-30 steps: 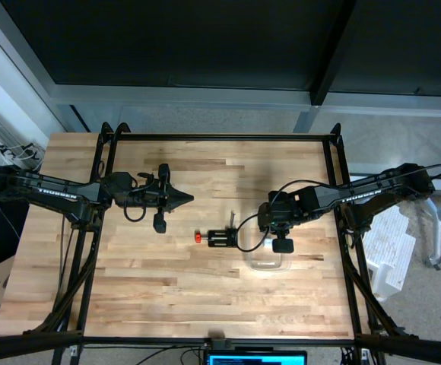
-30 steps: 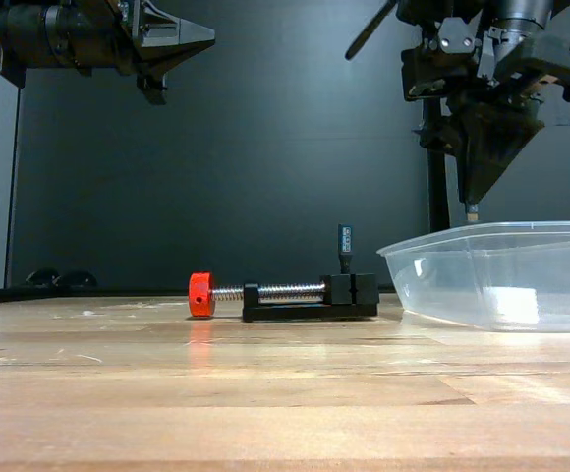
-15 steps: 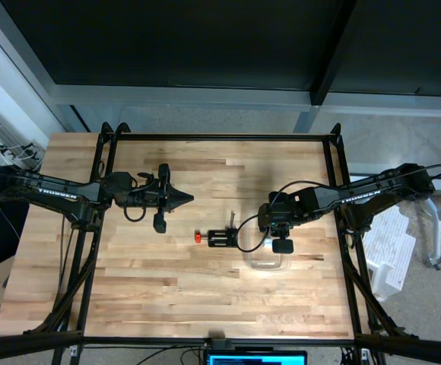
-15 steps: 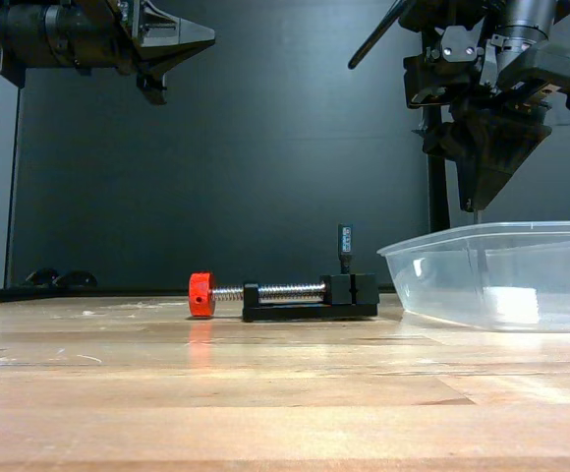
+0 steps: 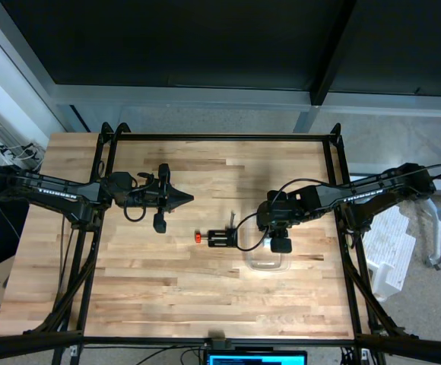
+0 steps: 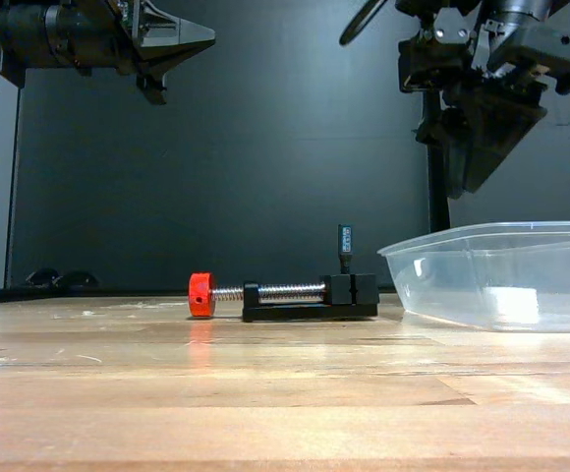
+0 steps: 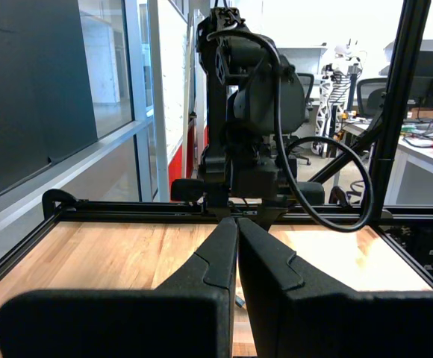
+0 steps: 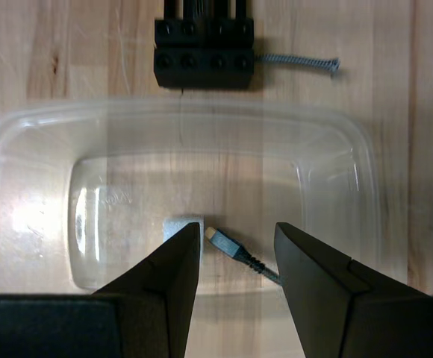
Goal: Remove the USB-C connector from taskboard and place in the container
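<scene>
Butcher-block tabletop (image 5: 167, 274) under a black frame, dark backdrop behind it. The right gripper (image 8: 237, 226) is hung straight over the container (image 6: 462, 280), jaws spread wide with nothing gripped between them. The USB-C connector (image 8: 228, 246) can be seen lying flat on the tub floor, right beneath the gap between the jaws, its braided lead trailing off toward one jaw. A small white square bit (image 8: 181, 227) is spotted just beside it, close under the other jaw.

Judging by how it lies, the drop looks done: the connector is fully inside the walls and isn't touched by either jaw. The wide opening is probably there for a clean release, so nothing gets dragged back out.

The taskboard (image 8: 204, 63) is found out past the jaw tips, just outside the container's far wall. The left gripper (image 7: 236, 224) is held high and well apart from all that, jaws pressed together on nothing, presumably parked out of the way.
</scene>
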Tool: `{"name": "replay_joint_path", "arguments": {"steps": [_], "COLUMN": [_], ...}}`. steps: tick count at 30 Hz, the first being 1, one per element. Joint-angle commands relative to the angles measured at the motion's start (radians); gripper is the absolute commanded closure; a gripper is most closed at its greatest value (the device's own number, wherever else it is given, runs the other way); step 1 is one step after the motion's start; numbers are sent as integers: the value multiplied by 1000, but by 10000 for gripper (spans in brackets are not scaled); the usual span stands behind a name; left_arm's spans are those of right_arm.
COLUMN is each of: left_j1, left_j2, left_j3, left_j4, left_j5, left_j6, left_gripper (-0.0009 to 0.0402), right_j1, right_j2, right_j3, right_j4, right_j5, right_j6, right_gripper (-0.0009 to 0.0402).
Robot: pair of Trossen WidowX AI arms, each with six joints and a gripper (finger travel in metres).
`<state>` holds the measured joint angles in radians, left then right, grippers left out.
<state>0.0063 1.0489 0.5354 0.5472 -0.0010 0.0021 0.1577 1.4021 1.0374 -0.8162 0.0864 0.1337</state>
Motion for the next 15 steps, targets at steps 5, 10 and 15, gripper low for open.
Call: {"name": "replay_joint_path", "arguments": {"steps": [5, 10, 15], "left_j1": [0, 0, 0], "left_j2": [0, 0, 0], "left_j3": [0, 0, 0], "left_j4": [0, 0, 0], "left_j5": [0, 0, 0], "left_j6": [0, 0, 0], "left_gripper": [393, 393, 393], "right_j1": [0, -1, -3], "right_j2": [-12, -75, -137], "right_j3": [1, -1, -6], "right_j4": [18, 111, 239], "right_j5": [0, 0, 1], "right_j6": [-10, -21, -39], "right_gripper": [259, 292, 364]}}
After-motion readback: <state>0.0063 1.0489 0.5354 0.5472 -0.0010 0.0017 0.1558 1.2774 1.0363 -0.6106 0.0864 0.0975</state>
